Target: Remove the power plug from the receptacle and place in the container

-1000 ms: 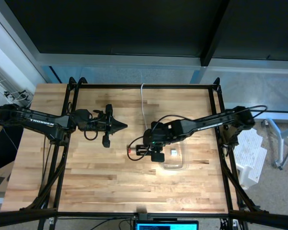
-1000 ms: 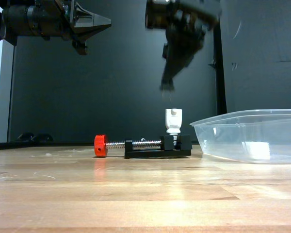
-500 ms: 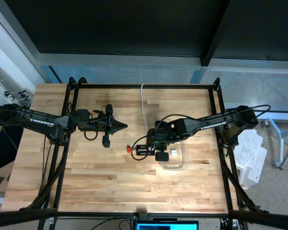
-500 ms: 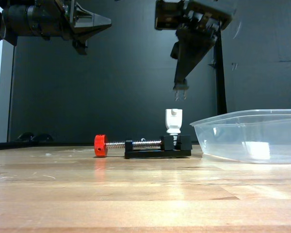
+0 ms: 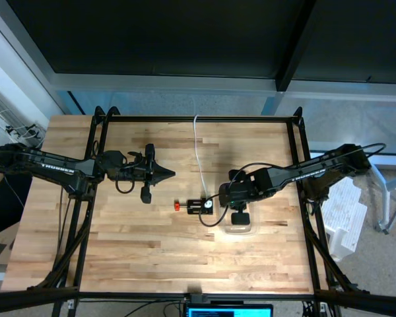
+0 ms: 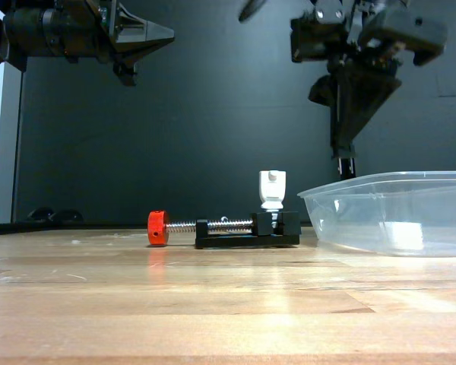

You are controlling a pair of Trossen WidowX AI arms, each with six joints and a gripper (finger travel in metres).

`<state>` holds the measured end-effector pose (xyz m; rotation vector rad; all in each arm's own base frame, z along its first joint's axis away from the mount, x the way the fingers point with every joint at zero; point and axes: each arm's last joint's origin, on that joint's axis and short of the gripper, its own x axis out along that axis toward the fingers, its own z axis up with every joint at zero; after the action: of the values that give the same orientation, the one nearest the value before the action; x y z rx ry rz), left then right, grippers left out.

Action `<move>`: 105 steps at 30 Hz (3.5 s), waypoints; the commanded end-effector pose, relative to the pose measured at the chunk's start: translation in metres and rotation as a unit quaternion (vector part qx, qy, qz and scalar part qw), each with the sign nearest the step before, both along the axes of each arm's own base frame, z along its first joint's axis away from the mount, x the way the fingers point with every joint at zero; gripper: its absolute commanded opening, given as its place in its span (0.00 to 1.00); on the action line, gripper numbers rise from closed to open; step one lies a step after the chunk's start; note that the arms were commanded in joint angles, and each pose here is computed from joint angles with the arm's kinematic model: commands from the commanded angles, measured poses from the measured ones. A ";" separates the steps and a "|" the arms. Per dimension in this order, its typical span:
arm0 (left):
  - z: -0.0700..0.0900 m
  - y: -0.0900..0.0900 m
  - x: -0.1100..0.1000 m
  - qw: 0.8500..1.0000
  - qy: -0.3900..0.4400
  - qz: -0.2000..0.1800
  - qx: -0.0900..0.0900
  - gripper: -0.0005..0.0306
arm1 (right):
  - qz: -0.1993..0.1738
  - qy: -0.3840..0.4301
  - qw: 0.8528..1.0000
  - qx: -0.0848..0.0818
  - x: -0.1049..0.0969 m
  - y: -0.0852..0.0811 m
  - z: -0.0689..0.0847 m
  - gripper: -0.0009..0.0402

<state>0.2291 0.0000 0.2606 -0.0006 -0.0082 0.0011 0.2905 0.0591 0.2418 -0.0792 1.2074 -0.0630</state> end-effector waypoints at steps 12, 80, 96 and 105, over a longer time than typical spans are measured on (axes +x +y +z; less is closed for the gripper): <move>0.000 0.000 0.000 1.000 0.000 0.000 0.000 0.02 | -0.031 0.011 0.999 -0.018 -0.023 -0.006 -0.027 0.21; 0.000 0.000 0.000 1.000 0.000 0.000 0.000 0.02 | 0.059 -0.530 0.844 0.058 -0.036 -0.064 0.046 0.02; 0.000 0.000 0.000 1.000 0.000 0.000 0.000 0.02 | 0.039 -0.591 0.805 0.037 -0.057 -0.069 0.020 0.02; 0.000 0.000 0.000 1.000 0.000 0.000 0.000 0.02 | 0.028 -0.590 0.806 0.035 -0.059 -0.070 0.018 0.02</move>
<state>0.2291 0.0000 0.2604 -0.0002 -0.0078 0.0008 0.2315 -0.0108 0.2601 -0.0042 -0.0585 -0.0069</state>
